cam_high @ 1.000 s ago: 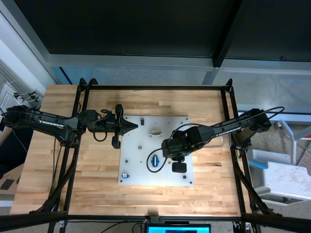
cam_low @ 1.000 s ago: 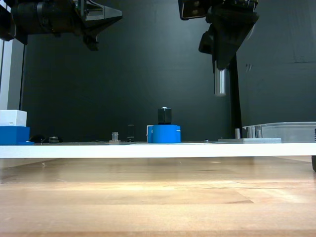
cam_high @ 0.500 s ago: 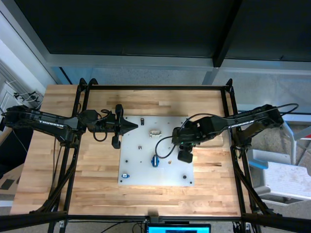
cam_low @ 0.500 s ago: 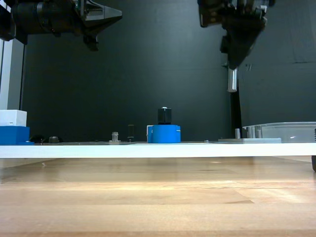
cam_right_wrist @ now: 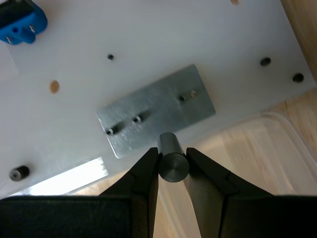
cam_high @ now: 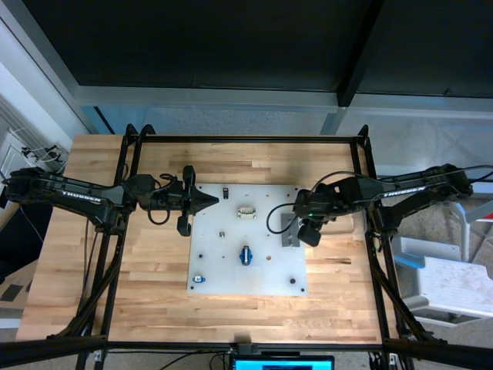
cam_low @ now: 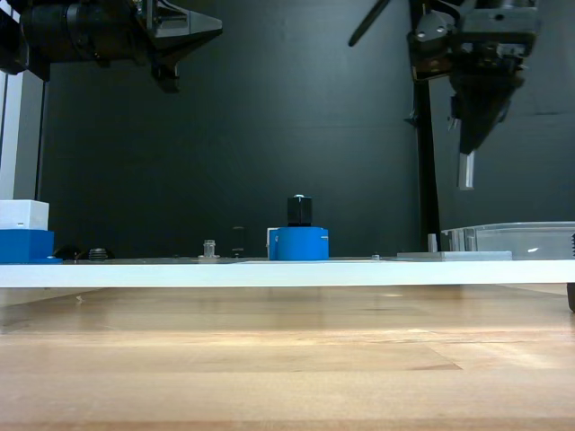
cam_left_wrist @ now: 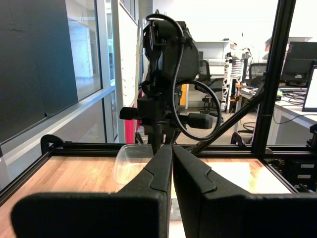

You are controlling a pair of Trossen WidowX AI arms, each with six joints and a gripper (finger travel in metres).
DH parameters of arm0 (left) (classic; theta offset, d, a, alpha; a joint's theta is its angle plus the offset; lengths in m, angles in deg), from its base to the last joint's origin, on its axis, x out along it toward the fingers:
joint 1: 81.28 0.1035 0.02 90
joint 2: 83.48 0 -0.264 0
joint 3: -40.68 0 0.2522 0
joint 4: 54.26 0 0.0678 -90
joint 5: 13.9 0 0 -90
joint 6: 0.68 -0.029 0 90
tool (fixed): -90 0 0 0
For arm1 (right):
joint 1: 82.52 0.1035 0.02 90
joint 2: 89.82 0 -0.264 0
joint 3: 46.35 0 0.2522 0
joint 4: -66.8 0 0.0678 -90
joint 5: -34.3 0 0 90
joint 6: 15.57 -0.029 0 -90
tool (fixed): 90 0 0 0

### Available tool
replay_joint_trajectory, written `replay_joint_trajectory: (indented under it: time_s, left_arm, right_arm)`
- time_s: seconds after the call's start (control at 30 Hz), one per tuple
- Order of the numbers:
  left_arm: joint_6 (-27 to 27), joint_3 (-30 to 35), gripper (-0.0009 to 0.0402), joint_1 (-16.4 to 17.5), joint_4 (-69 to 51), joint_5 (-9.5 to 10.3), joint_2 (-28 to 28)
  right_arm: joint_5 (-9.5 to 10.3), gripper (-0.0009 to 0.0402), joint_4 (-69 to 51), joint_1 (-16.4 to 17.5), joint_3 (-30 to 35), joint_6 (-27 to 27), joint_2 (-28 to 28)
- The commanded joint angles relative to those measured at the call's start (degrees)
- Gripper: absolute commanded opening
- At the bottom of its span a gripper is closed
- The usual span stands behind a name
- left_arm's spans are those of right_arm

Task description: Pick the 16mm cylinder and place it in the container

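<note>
My right gripper (cam_high: pixel 303 229) is shut on the 16mm cylinder (cam_right_wrist: pixel 172 161), a short silvery peg that hangs upright from its fingers (cam_low: pixel 465 170). It hovers above the grey metal block (cam_right_wrist: pixel 156 109) at the white board's right edge. The container (cam_right_wrist: pixel 260 161), a low pale tray, lies just beyond that edge on the wood (cam_low: pixel 510 236); in the high view the right arm covers most of it. My left gripper (cam_high: pixel 212 200) is shut with nothing in it, held high over the board's left edge (cam_low: pixel 205 29).
On the white board (cam_high: pixel 231 279) stand a blue connector (cam_high: pixel 246 255), a small blue-white piece (cam_high: pixel 198 278), a few small pegs and dark knobs. A black frame (cam_high: pixel 246 139) surrounds the table. Cable loops hang from the right arm.
The right gripper carried the cylinder rightward from over the board's middle to above the grey block, and dropped a little lower. The left arm stayed still.
</note>
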Motion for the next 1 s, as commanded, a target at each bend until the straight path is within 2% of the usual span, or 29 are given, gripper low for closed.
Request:
replay_joint_trajectory:
  time_s: [0.03,0.23,0.43,0.57,0.8,1.0]
  left_arm:
    - [-0.02,0.02,0.0,0.0,0.0,-0.02,-0.02]
    - [0.0,0.02,0.0,0.0,0.0,-0.02,0.0]
    - [0.0,0.02,0.0,0.0,0.0,-0.02,0.0]
    - [0.0,0.02,0.0,0.0,0.0,-0.02,0.0]
    - [0.0,0.02,0.0,0.0,0.0,0.0,0.0]
    - [0.0,0.02,0.0,0.0,0.0,-0.02,0.0]
  right_arm:
    - [0.02,0.0004,-0.28,-0.98,-1.92,0.0,2.03]
    - [0.35,0.0004,-0.31,-3.26,-5.79,-0.81,5.16]
    - [0.46,0.0004,0.5,-5.38,-9.44,-5.51,7.06]
    - [0.15,0.0004,3.06,-6.21,-12.15,-8.83,8.22]
    - [-0.35,0.0004,8.48,-6.8,-18.27,-10.93,10.56]
    - [-5.6,0.0004,10.62,-6.8,-21.75,-13.66,11.56]
